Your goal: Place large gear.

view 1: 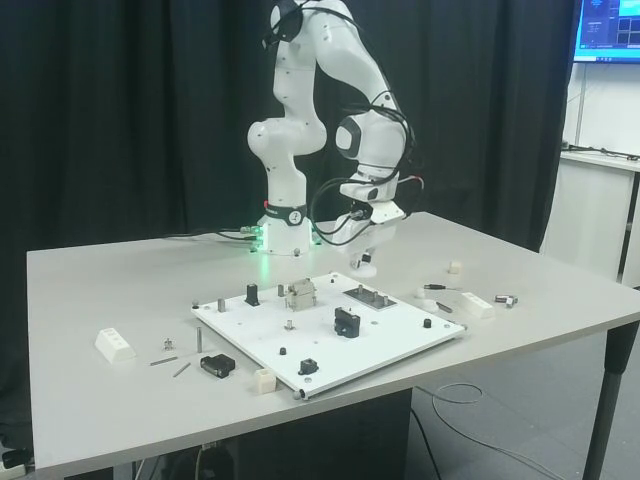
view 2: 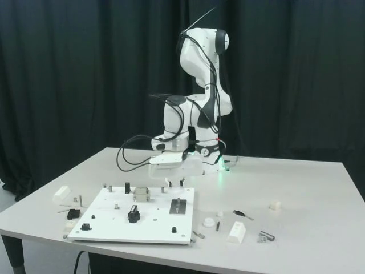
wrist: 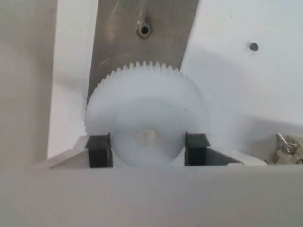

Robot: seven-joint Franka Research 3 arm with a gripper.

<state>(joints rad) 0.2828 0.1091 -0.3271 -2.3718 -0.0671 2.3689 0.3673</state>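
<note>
Wrist view is showing the large gear [wrist: 147, 120], white and toothed all round its rim, sitting between the two black fingertips [wrist: 100, 150] of the gripper [wrist: 148, 150]. The jaws are pinching the large gear across its raised central hub, one pad on each side, with a small pale boss showing at the hub's middle. Beneath the gear a grey metal plate [wrist: 123, 42] with a screw hole is lying on the white board [wrist: 236, 85], and the gear's toothed upper rim is overlapping that plate. A small black dot [wrist: 253, 46] is marking the board off to one side.

First room view is placing the white arm [view 1: 300, 130] over the far edge of the white board [view 1: 380, 345], which is resting on the grey bench [view 1: 100, 290]. The gripper [view 1: 366, 262] is hanging just above the board's far edge, with the large gear [view 1: 365, 266] showing white at its tip, close over the grey metal plate [view 1: 367, 296]. Whether the gear is touching the plate cannot be told.

Second room view is showing the gripper [view 2: 173, 181] reaching low over the far edge of the board [view 2: 114, 225], near the metal plate [view 2: 178, 206]. Small white blocks [view 2: 236, 232] and loose pieces are lying on the bench [view 2: 308, 200] beside the board, well apart from the arm's tip.
</note>
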